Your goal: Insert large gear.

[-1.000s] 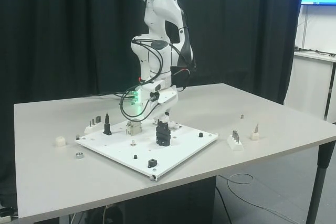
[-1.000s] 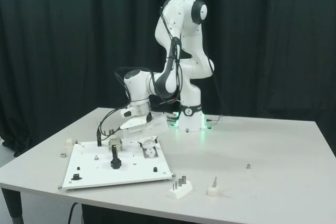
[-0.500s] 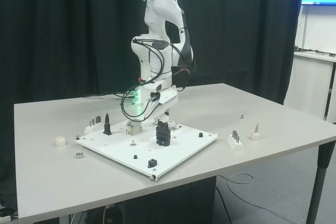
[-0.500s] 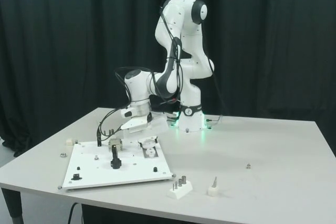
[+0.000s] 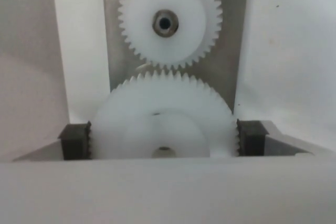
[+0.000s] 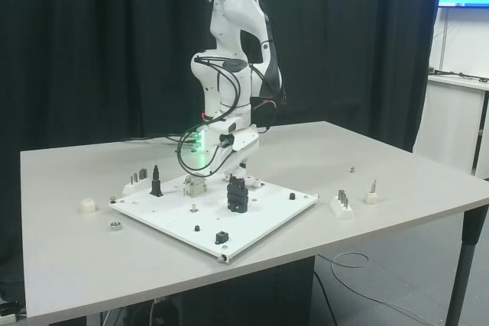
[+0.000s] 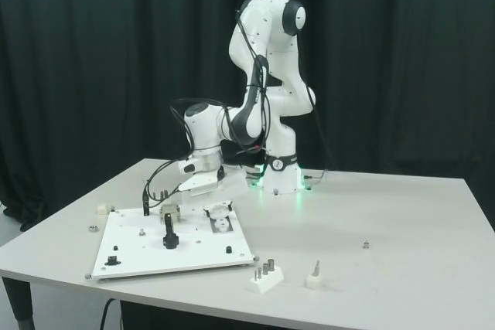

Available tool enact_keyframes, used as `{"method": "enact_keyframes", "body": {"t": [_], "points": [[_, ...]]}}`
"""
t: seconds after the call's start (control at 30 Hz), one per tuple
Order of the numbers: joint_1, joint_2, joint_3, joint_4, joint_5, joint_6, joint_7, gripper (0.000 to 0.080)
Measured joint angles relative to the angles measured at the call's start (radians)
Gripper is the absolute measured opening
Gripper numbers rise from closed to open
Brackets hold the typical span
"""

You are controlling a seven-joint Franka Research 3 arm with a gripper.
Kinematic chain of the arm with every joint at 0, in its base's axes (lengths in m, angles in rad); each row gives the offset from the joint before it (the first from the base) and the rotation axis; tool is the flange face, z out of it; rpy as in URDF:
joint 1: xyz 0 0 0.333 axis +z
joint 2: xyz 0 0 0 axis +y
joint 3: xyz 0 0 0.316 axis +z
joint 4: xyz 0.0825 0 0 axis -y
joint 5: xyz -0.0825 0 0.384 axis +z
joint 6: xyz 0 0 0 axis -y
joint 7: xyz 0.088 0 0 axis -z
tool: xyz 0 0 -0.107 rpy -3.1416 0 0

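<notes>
Large gear [image 5: 163,124], white and toothed, sits clamped between the two black fingertip pads [image 5: 74,140] of the gripper [image 5: 164,141], one pad pressed on each side of its rim. Its teeth reach just up to those of a smaller white gear [image 5: 169,20], which is already seated on a metal pin on a grey plate [image 5: 233,40]; whether the two sets of teeth mesh or only come close I cannot tell.

In the room views the gripper [image 7: 219,208] hangs low over the far part of a white board [image 7: 147,256] that lies flat on the grey table [image 7: 402,253]. On the board, nearer the cameras, stand a black upright part [image 6: 237,192] and a small black block [image 6: 221,237]. Off the board, a white holder with pegs [image 7: 264,276] rests on the table near its front edge. The white arm [image 7: 259,106] rises behind the board, with a green light at its base [image 7: 263,182].
</notes>
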State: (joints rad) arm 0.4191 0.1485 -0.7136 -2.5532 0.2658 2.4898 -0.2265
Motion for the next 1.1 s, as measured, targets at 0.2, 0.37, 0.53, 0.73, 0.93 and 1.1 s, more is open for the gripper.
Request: {"method": "enact_keyframes", "body": {"t": [0.2,0.37,0.53,0.73,0.93,1.1], "points": [[0.001,0.0,0.0,0.0,0.0,0.0,0.0,0.0594],[0.001,0.0,0.0,0.0,0.0,0.0,0.0,0.0594],[0.001,0.0,-0.001,0.0,0.0,-0.002,0.001,0.0594],[0.0,-0.001,-0.002,0.0,0.0,-0.005,0.006,0.0594],[0.0,-0.003,-0.002,0.002,0.0,-0.022,0.006,0.0725],[0.0,-0.01,-0.003,0.006,0.0,-0.033,0.007,0.0725]]}}
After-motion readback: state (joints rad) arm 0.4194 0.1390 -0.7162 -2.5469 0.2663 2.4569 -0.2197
